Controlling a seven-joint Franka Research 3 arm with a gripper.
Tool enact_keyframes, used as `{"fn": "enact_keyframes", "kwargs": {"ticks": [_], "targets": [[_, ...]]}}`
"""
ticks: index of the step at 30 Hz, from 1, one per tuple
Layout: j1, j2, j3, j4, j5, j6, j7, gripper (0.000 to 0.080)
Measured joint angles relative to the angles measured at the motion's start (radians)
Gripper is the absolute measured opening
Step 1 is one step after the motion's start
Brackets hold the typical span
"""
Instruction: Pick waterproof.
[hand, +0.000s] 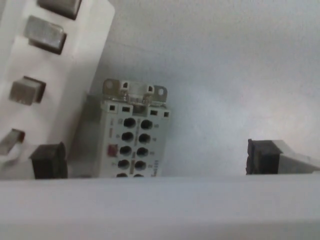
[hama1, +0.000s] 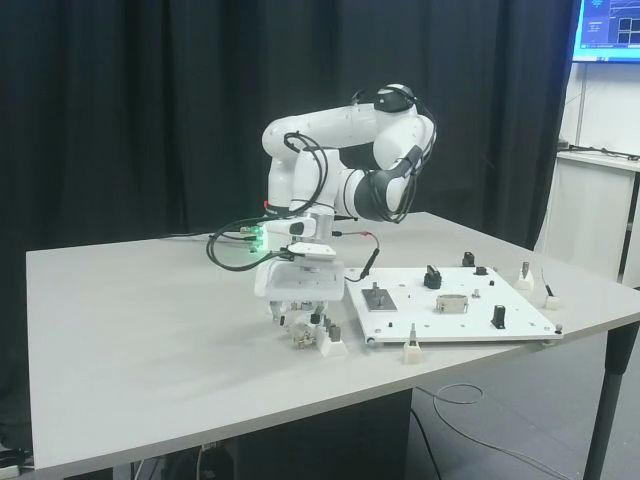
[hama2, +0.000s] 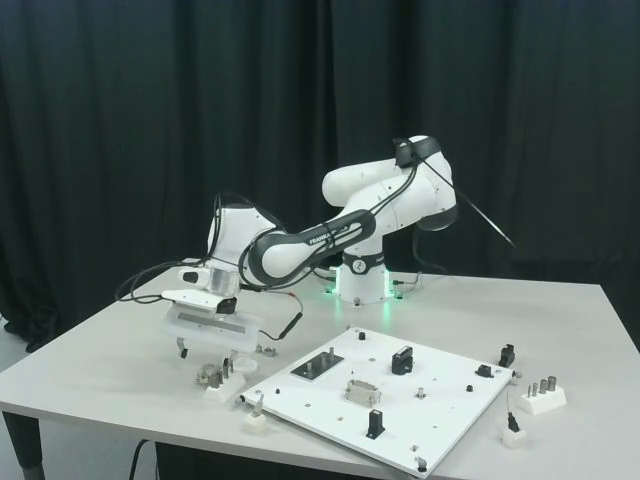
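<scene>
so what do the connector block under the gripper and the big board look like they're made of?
Connector block: looks like white moulded plastic, matte, with rows of round black sockets. The bracket on its upper edge is shiny, probably metal.
Board: white flat panel, smooth and slightly glossy; plastic or painted metal, cannot tell which.

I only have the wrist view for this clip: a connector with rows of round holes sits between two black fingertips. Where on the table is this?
Observer: Near the front edge of the grey table, just off the corner of a white board.
Operator: Is the pincer down at the connector?
Observer: Not quite. The open pincer hangs just above the connector, seemingly apart from it.
Operator: What is on that board?
Observer: A grey plate and several small black parts, all away from the pincer.
</scene>
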Motion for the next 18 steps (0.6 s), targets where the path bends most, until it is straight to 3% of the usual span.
{"fn": "enact_keyframes", "kwargs": {"ticks": [18], "targets": [[-0.004,-0.006,0.007,0.003,-0.014,0.003,-0.057,0.0800]]}}
